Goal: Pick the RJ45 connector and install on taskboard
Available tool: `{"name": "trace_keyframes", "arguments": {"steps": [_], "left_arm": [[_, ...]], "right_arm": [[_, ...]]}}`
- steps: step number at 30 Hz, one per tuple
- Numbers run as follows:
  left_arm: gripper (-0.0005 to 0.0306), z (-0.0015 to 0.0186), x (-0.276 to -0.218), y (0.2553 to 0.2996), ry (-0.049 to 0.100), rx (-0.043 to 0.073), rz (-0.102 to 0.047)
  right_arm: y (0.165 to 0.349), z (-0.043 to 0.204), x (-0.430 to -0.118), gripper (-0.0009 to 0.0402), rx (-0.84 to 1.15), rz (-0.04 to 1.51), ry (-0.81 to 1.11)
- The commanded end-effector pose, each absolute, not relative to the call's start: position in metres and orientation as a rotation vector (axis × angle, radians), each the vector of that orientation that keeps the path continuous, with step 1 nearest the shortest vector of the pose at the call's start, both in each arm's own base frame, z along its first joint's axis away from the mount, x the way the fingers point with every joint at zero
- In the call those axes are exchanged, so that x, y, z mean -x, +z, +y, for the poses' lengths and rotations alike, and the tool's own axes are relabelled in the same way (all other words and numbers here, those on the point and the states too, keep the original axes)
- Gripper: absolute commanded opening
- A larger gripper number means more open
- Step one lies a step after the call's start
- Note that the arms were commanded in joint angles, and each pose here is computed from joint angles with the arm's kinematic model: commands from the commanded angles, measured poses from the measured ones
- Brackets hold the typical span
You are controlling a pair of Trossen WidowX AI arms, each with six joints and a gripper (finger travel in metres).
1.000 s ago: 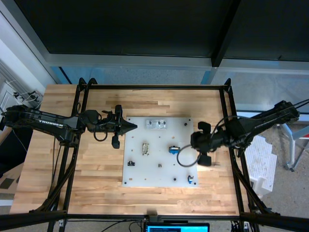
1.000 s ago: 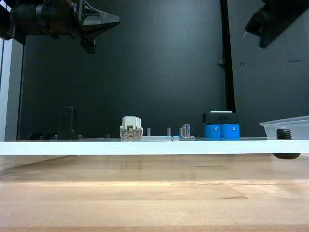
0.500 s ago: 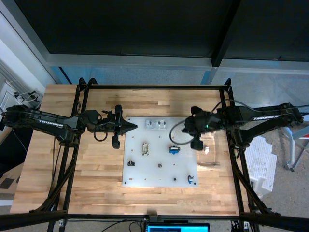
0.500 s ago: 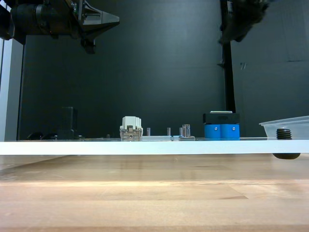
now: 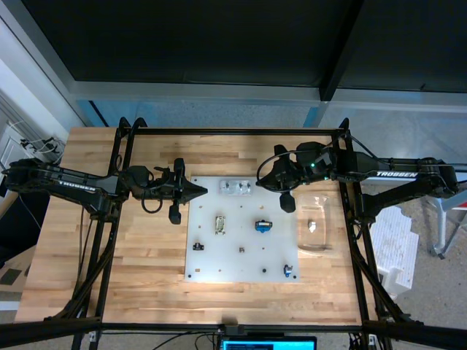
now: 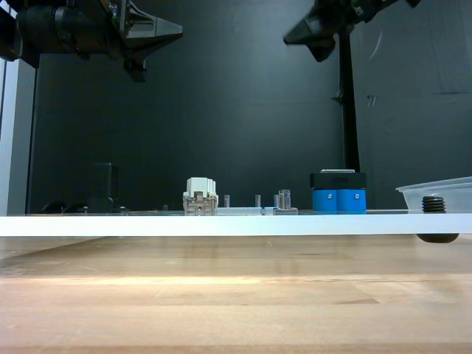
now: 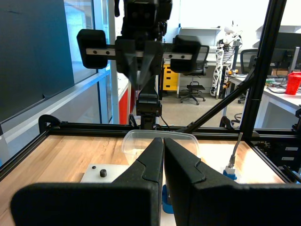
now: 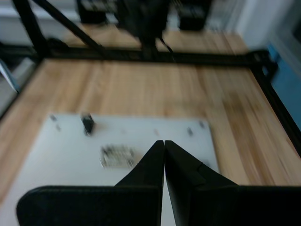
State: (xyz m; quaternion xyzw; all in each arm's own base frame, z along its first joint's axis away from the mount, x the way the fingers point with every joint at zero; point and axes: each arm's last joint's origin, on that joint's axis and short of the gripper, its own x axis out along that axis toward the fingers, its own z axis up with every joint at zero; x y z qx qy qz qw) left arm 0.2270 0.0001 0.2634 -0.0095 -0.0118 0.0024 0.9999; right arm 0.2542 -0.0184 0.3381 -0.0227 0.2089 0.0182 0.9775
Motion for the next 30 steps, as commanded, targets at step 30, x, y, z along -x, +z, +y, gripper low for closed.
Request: {"name": "trace_keyframes", "arguments": {"steps": [30], "left_arm": [[0.0000, 0.0002, -0.2271, 0.2636, 0.005, 0.019, -0.024]], "right_arm": [[0.276, -0.017, -0.242, 0.0000, -0.022, -0.019, -0.031]]}}
